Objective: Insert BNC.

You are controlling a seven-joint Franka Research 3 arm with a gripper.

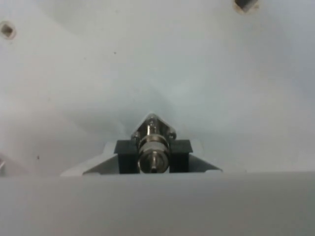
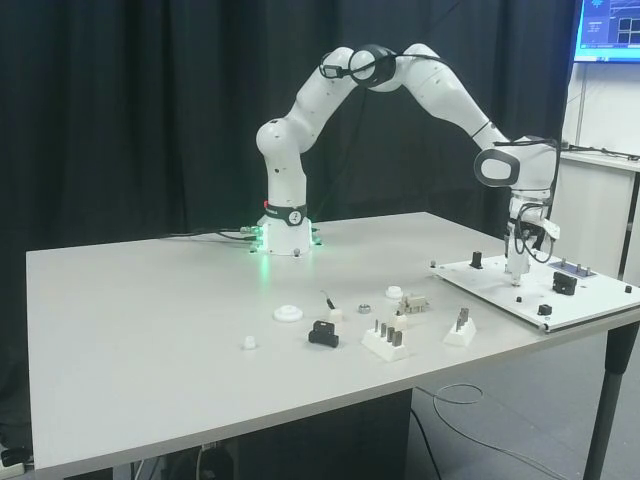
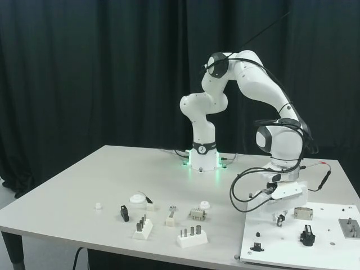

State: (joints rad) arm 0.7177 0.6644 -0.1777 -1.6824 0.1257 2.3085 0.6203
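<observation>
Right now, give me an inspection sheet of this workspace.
Surface: grey table carrying a white board at one end.
Job's things: BNC connector held over the board.
Clutter: small white and black parts on the table, apart from the board.
Claw: claw shut on the connector, low over the board.
Cables: black cable looping off the wrist; another under the table.
Surroundings: black curtain, screen in a corner.
</observation>
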